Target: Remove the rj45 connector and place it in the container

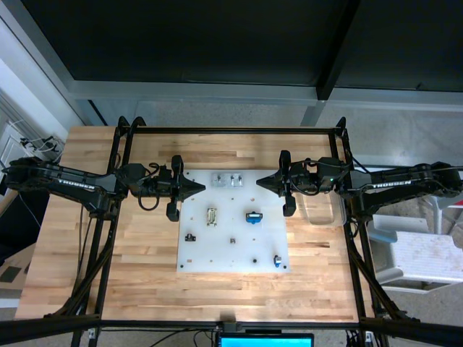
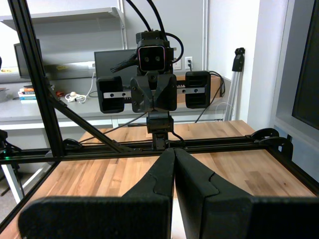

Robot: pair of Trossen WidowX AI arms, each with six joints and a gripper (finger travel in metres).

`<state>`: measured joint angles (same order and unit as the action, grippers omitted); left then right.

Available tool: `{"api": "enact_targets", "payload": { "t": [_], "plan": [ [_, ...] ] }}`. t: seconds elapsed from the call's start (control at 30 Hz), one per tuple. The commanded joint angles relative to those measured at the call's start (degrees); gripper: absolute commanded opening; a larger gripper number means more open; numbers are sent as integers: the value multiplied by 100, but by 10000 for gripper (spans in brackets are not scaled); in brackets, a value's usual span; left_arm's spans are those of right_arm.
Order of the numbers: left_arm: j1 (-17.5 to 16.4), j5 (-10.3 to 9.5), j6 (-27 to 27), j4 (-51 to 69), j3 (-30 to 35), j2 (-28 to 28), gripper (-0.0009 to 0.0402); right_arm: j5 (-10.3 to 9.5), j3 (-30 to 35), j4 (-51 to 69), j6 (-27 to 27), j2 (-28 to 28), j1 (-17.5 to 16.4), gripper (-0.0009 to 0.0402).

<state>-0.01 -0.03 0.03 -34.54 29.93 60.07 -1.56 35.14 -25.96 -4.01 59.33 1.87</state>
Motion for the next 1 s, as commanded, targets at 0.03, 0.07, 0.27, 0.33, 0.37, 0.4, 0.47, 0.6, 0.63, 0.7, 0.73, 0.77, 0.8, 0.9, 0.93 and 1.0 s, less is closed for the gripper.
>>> {"api": "enact_targets", "payload": {
  "t": [0.03, 0.07, 0.27, 0.33, 0.37, 0.4, 0.47, 0.6, 0.63, 0.7, 0.73, 0.77, 0.8, 0.9, 0.93, 1.0],
  "plan": [
    [0, 0, -2, 2, 2, 2, 1, 0, 2, -4, -4, 2, -2, 0],
    [2, 0, -2, 0, 2, 4, 1, -2, 2, -4, -7, 2, -2, 0],
    [0, 0, -2, 0, 2, 2, 1, -2, 2, -4, -175, 2, -4, 0],
    [2, 0, -2, 0, 2, 2, 1, -4, 2, -4, -173, 2, -4, 0],
    [0, 0, -2, 2, 2, 4, 1, -9, 2, -4, -173, 2, -4, 0],
    [0, 0, -2, 0, 2, 2, 1, -26, 2, -2, -168, 2, -4, 0],
    [0, 0, -2, 2, 2, 2, 1, -140, 2, 0, -177, 2, -7, 0],
    [0, 0, -2, 2, 2, 4, 1, 7, 133, 479, -448, 2, -20, 0],
    [0, 0, -2, 0, 2, 4, 1, 13, 223, 765, -455, 2, -31, 0],
    [2, 0, -2, 0, 2, 4, 1, 74, 459, 1421, -457, 2, -107, 0],
    [0, 0, -2, 2, 2, 2, 1, 168, 588, 1777, -459, 2, -175, 0],
    [0, 0, -2, 0, 2, 4, 1, 267, 723, 2114, -455, 2, -258, 0],
    [2, 0, -2, 0, 2, 4, 1, 372, 855, 2437, -461, 9, -350, 0],
    [0, 0, -2, 2, 2, 2, 1, 675, 1259, 3462, -579, 39, -627, 0],
    [2, 0, -2, 0, 2, 4, 1, 763, 1381, 3779, -621, 57, -719, 0],
    [0, 0, -2, 2, 2, 2, 1, 955, 1628, 4413, -734, 105, -909, 0]
  ]
}}
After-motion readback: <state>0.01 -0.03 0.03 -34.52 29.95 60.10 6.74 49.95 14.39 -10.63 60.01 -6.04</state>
